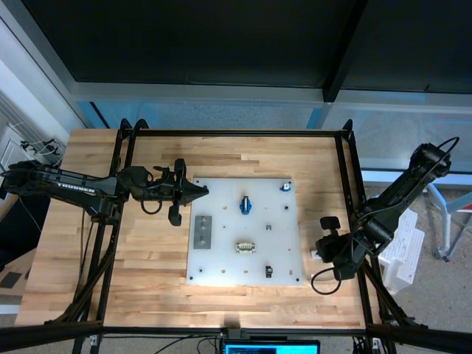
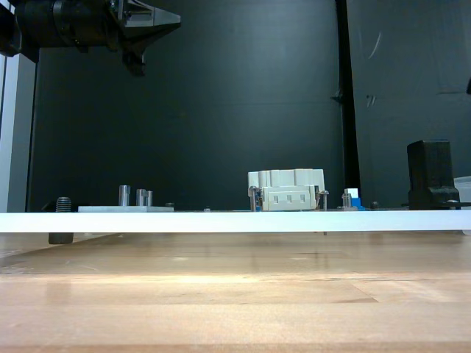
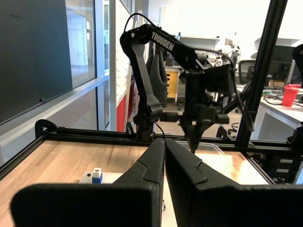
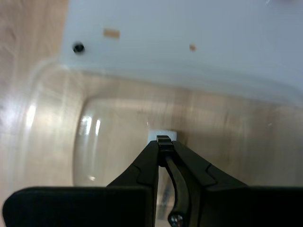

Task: Pick the USB connector and install on taskboard

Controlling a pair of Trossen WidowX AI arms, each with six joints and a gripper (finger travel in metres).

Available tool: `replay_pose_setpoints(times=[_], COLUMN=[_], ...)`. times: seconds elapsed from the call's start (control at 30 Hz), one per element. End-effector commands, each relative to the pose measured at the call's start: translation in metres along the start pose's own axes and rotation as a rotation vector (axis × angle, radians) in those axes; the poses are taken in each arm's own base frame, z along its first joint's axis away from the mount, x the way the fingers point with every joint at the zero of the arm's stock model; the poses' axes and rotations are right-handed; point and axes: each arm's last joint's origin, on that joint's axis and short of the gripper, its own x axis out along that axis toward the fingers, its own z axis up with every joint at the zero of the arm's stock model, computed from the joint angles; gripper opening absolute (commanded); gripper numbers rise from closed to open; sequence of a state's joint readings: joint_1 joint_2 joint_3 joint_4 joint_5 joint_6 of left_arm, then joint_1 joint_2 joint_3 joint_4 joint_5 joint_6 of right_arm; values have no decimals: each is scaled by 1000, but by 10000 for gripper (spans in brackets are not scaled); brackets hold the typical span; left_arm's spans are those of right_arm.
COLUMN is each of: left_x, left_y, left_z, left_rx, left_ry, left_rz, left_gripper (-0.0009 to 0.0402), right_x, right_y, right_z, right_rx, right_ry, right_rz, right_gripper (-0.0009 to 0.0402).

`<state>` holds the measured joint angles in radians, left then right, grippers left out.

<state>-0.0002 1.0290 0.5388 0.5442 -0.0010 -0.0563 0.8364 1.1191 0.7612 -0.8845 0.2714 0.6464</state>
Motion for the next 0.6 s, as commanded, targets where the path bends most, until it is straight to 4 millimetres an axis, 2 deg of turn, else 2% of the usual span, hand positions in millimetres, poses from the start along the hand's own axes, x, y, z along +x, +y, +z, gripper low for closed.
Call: replay_pose_setpoints(times=[0.03, 0.3, 0.6], left_x=[0, 0, 0], left_y=[0, 0, 0], left_z=[0, 0, 0], left_rx=[0, 0, 0], left_ry=[0, 0, 0], left_rz=[0, 0, 0], left_gripper=[0, 0, 0], right_x=[-6, -7, 3], right_y=[2, 7, 16], right_z=[13, 49, 90], right_rx=[13, 85, 122], right_ry=[17, 14, 19], right_rz=[-19, -35, -63], right_gripper=[0, 0, 0])
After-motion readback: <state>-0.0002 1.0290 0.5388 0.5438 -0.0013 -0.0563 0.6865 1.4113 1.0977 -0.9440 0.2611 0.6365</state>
